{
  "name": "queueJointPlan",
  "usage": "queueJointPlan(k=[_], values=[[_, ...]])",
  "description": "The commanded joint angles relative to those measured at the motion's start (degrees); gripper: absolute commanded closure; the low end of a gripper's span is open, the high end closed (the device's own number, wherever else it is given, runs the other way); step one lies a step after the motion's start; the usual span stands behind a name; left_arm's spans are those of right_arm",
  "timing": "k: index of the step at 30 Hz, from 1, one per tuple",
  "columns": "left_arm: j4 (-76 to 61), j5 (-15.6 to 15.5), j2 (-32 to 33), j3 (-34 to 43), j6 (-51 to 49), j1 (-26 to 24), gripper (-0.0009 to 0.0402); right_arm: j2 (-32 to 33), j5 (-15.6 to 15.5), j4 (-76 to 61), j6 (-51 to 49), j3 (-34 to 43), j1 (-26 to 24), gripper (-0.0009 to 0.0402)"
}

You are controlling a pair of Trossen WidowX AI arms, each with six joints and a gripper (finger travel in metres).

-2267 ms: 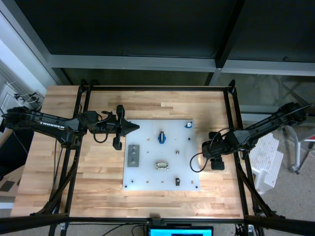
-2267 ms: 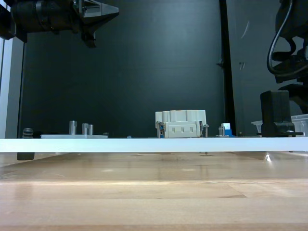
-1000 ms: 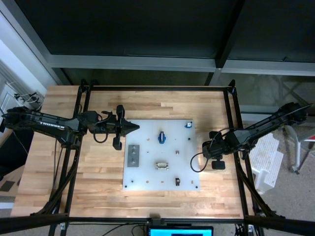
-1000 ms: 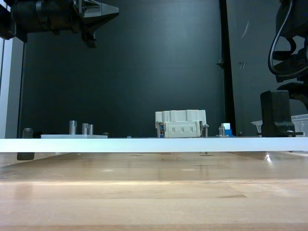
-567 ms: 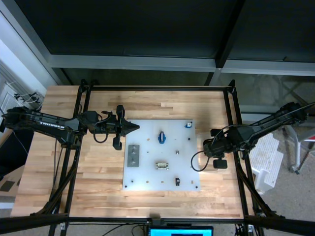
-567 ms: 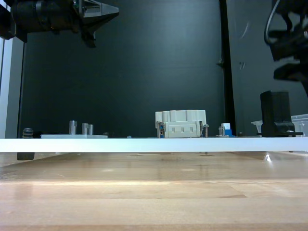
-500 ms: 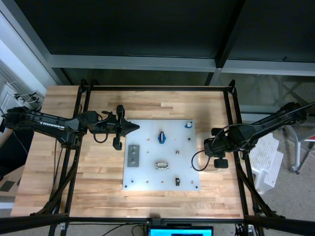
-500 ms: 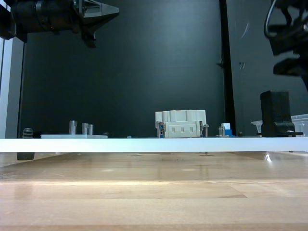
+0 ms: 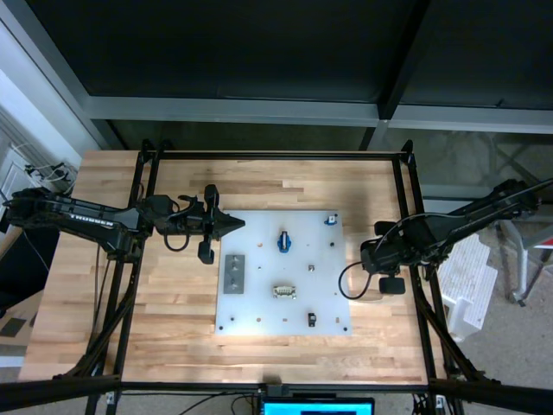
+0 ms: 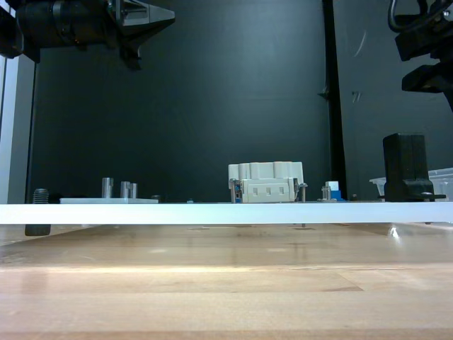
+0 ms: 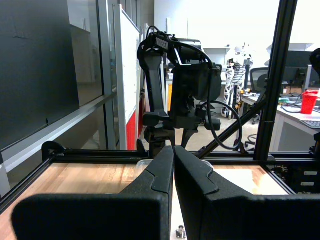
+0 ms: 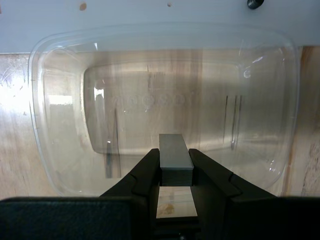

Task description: Pick the 16mm bar and install on taskboard

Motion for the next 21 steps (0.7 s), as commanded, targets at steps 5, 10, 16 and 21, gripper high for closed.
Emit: queueJointPlan(k=[5, 10, 16, 21], values=[[0.02, 0.02, 0.02, 0.02, 0.00, 0.02, 0.0393, 5.05, 0.02, 1.22, 2.95, 2.99, 2.05, 0.0375], [0.02, 0.02, 0.02, 0.02, 0.00, 0.00, 0.0393, 9.03, 0.02, 2.89, 5.03, 5.70, 3.52, 0.0375], [0.00, 0.02, 0.02, 0.02, 0.00, 0.02, 0.0393, 13.40, 0.04, 3.54, 8.04, 9.18, 6.03, 0.0375], [0.00, 0.02, 0.02, 0.02, 0.00, 0.02, 0.0393, 17.09, 0.07, 3.85, 10.84, 12.07, 8.20, 0.0375]])
